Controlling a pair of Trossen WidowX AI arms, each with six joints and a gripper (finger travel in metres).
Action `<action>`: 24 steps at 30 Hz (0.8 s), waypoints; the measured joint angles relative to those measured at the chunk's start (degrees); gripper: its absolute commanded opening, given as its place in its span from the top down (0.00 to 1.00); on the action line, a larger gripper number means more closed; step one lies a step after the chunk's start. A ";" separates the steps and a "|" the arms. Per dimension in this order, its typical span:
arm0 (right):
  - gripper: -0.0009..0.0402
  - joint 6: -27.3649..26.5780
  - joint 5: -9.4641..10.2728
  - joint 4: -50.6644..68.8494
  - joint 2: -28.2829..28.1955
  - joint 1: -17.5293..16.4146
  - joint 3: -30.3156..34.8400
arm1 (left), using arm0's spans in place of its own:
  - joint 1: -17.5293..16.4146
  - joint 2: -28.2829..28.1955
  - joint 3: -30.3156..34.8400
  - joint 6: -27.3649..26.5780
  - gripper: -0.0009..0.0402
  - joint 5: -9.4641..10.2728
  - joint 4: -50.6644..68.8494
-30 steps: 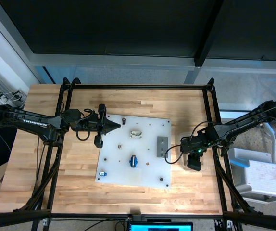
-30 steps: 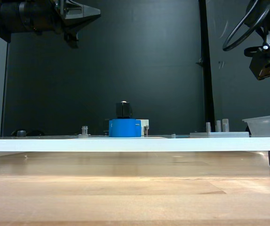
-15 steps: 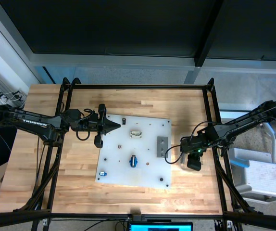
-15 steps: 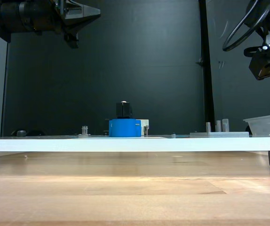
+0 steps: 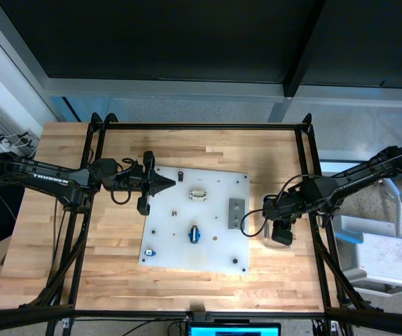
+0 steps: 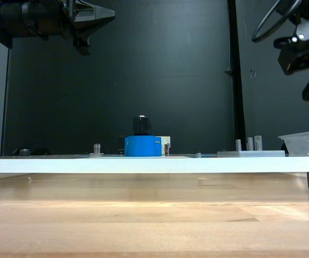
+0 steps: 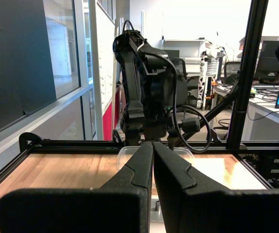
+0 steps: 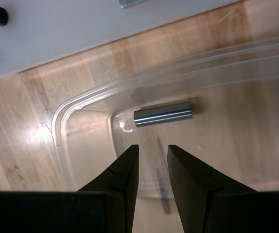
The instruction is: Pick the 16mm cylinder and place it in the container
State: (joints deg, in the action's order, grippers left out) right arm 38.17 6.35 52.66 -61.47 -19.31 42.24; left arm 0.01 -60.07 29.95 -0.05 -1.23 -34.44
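The right gripper (image 8: 152,148), a black two-fingered claw, hangs above a clear plastic tray (image 8: 57,127), rectangular with rounded corners. The tray sits on the pale wooden table (image 5: 82,266), just beside the right edge of a flat white board (image 5: 211,206). The claw's fingers (image 8: 122,184) stand a little apart, with nothing between them.

A small, slim, dull-grey metal cylinder (image 8: 163,117) lies on its side on the floor of the tray. It is just beyond the fingertips and touches neither of them. So the piece appears to be delivered, and what remains is most likely the withdrawal.

To do that cleanly, the right arm would best rise straight up with the fingers kept as they are. The light tray could shift if a fingertip caught its rim on a sideways move. The round cylinder could also roll if the tray were bumped.

The left gripper (image 7: 152,145), another black claw, is held high over the left edge of the white board. Its fingers are pressed together and it holds nothing. It is well apart from the tray and plays no part here.

On the board sit a blue connector (image 5: 194,234) and a grey rectangular metal block (image 5: 237,212), both clear of the tray.
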 measured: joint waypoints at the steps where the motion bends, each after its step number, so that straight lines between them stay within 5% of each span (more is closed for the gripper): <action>1: 0.79 -0.07 -0.66 1.01 0.00 -0.04 0.83 | 0.00 -0.02 -0.02 0.00 0.98 0.00 0.00; 7: 0.81 -0.15 -3.69 6.47 -0.02 -0.20 5.68 | 0.00 -0.02 0.00 0.02 0.98 0.00 0.00; 24: 0.90 0.33 -3.78 13.16 -0.28 -0.57 12.85 | 0.00 -0.02 0.00 0.02 0.98 0.00 0.00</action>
State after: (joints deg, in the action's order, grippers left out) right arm 38.50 2.57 65.82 -61.76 -19.88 55.09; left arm 0.01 -60.10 29.95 -0.03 -1.23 -34.44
